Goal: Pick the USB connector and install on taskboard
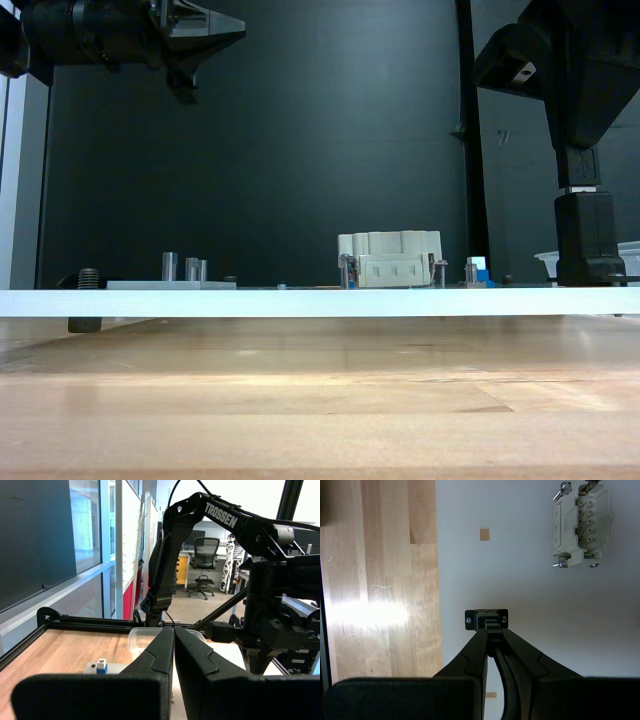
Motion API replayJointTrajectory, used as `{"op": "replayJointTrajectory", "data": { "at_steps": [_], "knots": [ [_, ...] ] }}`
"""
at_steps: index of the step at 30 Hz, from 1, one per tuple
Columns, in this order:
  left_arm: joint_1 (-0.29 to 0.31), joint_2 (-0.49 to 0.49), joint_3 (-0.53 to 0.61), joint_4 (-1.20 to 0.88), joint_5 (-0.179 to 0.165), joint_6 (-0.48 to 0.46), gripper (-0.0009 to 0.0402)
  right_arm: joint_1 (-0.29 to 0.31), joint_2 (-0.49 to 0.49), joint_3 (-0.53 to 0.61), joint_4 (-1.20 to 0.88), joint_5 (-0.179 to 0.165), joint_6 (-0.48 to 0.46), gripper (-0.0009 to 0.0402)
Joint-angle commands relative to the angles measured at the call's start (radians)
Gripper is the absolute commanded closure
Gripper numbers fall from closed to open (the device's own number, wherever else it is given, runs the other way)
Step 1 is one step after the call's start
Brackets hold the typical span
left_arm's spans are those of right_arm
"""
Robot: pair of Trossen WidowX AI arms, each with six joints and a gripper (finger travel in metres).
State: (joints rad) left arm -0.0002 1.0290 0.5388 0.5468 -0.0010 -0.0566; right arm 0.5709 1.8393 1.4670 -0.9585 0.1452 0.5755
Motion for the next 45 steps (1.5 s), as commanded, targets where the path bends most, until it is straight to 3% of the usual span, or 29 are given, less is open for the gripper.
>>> {"op": "replayJointTrajectory", "data": {
  "at_steps": [1,23,45],
  "knots": [
    [0.0,0.0,0.0,0.0,0.0,0.0,0.0393,0.001,0.002,-0.002,-0.005,-0.007,0.001,0.0393],
    [0.0,0.0,0.0,0.0,0.0,0.0,0.0393,0.001,-0.021,-0.002,0.0,-0.015,-0.001,0.039],
    [0.0,0.0,0.0,0.0,0.0,0.0,0.0393,0.004,-0.061,0.031,-0.046,-0.006,0.002,0.0225]
  ]
}}
